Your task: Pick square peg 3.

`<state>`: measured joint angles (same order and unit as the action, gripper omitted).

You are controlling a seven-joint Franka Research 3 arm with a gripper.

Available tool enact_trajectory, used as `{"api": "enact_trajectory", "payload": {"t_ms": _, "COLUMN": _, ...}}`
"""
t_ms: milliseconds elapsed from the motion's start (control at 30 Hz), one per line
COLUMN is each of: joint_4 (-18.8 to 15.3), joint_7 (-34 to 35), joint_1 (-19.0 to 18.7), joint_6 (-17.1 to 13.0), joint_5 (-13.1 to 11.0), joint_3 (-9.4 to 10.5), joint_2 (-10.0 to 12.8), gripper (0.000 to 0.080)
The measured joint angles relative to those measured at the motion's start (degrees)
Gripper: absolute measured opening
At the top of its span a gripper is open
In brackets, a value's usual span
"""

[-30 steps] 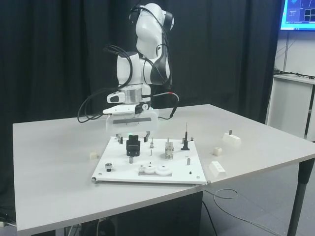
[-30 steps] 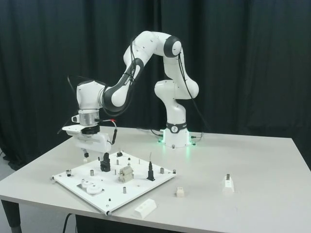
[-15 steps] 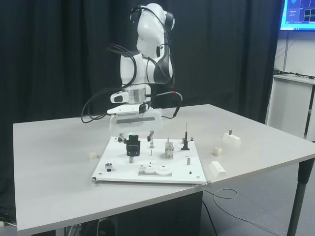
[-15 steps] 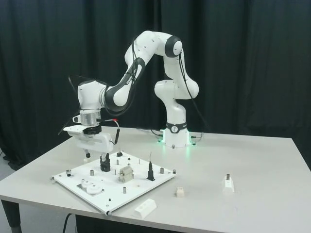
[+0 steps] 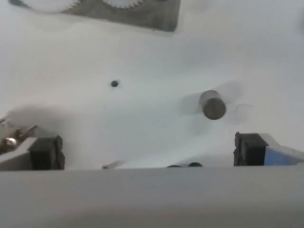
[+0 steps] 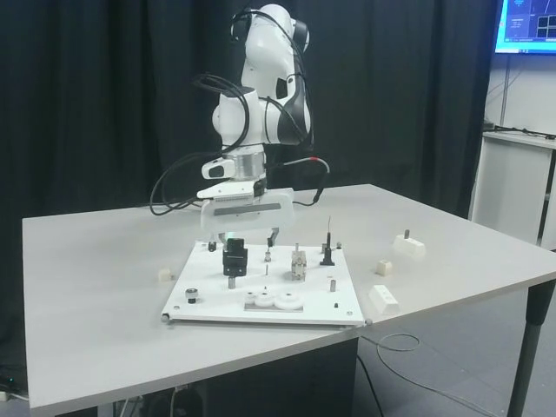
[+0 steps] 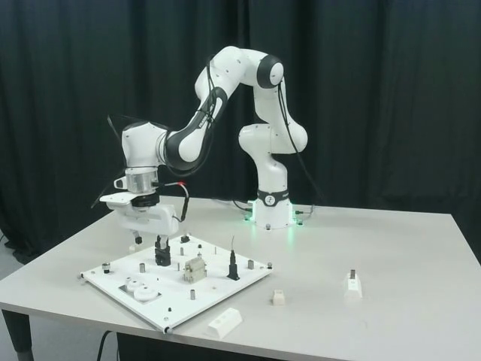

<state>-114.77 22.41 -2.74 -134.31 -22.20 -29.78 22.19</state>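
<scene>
My gripper (image 5: pixel 147 150) is open, and its black fingertips (image 5: pixel 45 152) stand wide apart above the white board (image 5: pixel 142 52). A short grey peg (image 5: pixel 213 105) stands upright on the board between them, nearer one finger, and touches neither. Its top looks round from here. In the room views the gripper (image 6: pixel 248 235) (image 7: pixel 150 241) hangs over the back part of the assembly board (image 6: pixel 343 300) (image 7: pixel 214 301), just behind a black block (image 6: pixel 234 258). Nothing is held. I cannot tell which board peg is square peg 3.
The board carries white gears (image 6: pixel 274 301) (image 5: pixel 128 2), a grey metal fixture (image 6: pixel 298 264), a black stand with a thin rod (image 6: pixel 327 252) and several small pegs. Small white blocks (image 6: pixel 384 300) (image 6: pixel 408 244) (image 6: pixel 165 274) lie on the grey table (image 6: pixel 104 330) around it.
The arm has carried the open gripper sideways over the back of the board, to the right in both room views, past the black block. Nothing was grasped.
</scene>
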Motion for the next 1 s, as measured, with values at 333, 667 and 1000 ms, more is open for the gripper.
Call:
{"api": "enact_trajectory", "payload": {"t_ms": 333, "joint_4": 0.0, "joint_7": 1.0, "joint_1": -2.2, "joint_6": 1.1, "joint_5": 0.0, "joint_3": 0.01, "joint_2": -0.7, "gripper": 0.0800}}
{"api": "enact_trajectory", "payload": {"t_ms": 667, "joint_4": 0.0, "joint_7": 2.6, "joint_1": -5.7, "joint_6": 1.6, "joint_5": 0.0, "joint_3": 0.05, "joint_2": -1.0, "gripper": 0.0800}}
{"api": "enact_trajectory", "payload": {"t_ms": 1000, "joint_4": 0.3, "joint_7": 2.7, "joint_1": -10.0, "joint_6": 1.6, "joint_5": 0.0, "joint_3": 0.06, "joint_2": -1.1, "gripper": 0.0800}}
